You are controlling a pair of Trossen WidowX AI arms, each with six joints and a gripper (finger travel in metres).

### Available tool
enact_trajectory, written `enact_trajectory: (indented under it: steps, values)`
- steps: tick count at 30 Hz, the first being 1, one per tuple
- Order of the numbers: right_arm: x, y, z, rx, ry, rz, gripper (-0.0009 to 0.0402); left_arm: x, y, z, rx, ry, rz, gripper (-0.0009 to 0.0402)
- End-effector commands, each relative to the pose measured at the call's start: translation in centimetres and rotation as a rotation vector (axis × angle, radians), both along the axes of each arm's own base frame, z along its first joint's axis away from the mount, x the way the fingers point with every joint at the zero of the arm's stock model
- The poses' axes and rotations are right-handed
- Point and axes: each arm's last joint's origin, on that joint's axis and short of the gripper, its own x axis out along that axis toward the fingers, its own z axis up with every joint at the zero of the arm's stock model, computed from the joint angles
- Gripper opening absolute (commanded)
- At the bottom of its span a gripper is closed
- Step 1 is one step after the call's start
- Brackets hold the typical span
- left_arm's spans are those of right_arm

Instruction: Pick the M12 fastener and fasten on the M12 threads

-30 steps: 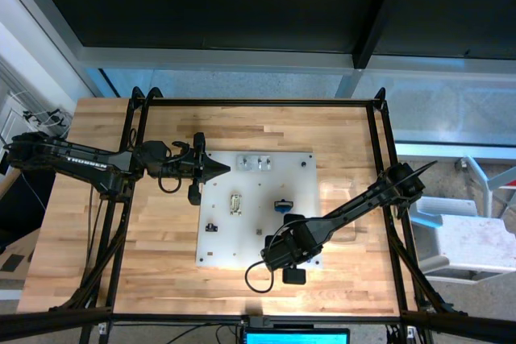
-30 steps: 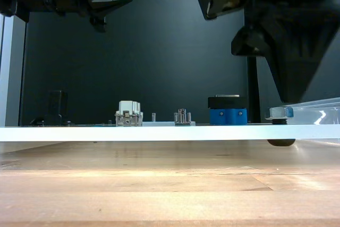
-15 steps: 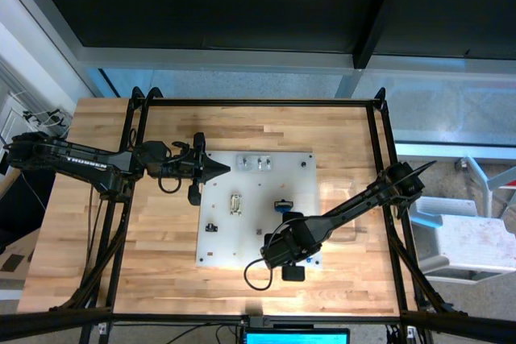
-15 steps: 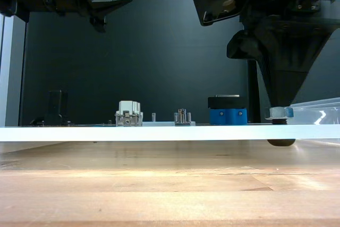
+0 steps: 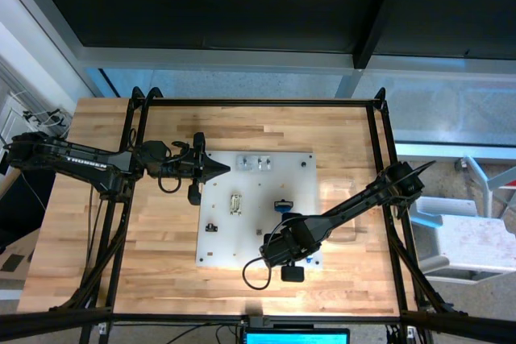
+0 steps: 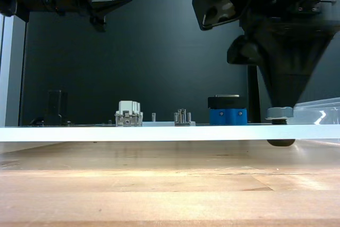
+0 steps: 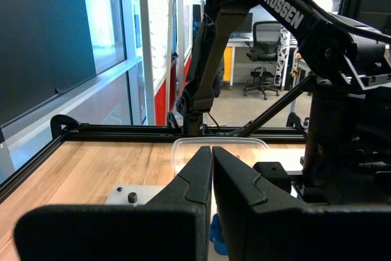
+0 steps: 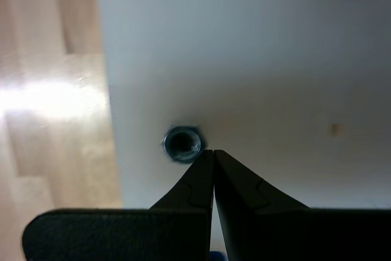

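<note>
My right gripper [image 8: 213, 151] hangs over the white board [image 5: 242, 231], fingers pressed together and empty. The silver nut [image 8: 182, 143] lies just beside their tips. Only the low view shows it on its stud [image 6: 280, 122]. My left gripper [image 7: 212, 149], also closed, hangs well apart from them. My right arm [image 7: 211, 47] reads "TROSSEN" [image 7: 287, 5].

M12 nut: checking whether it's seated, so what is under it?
A sliver of dark stud shows under the nut, above the white board; the rest is covered. Right gripper, jaws shut, touches its top; left gripper, jaws shut, hangs over board's left edge.
</note>
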Motion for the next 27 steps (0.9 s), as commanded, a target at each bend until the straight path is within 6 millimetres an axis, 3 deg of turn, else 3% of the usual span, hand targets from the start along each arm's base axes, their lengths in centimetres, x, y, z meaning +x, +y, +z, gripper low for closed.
enact_trajectory:
  steps: [1,5,19,27]
  values:
    - [-0.2,0.5,0.1,0.170,0.067,0.095,0.0000,0.0,0.0,0.0,0.000,-0.001,0.000,0.0000]
    - [-0.4,0.8,0.5,0.283,0.100,0.175,0.0000,0.0,0.0,0.0,0.000,0.000,0.000,0.0000]
    - [-0.3,-0.4,0.4,-0.044,0.001,0.028,0.0000,0.0,0.0,0.0,0.000,-0.001,0.000,0.0000]
    - [0.0,-0.5,0.5,-0.071,-0.043,0.018,0.0000,0.0,0.0,0.0,0.000,0.000,0.000,0.0000]
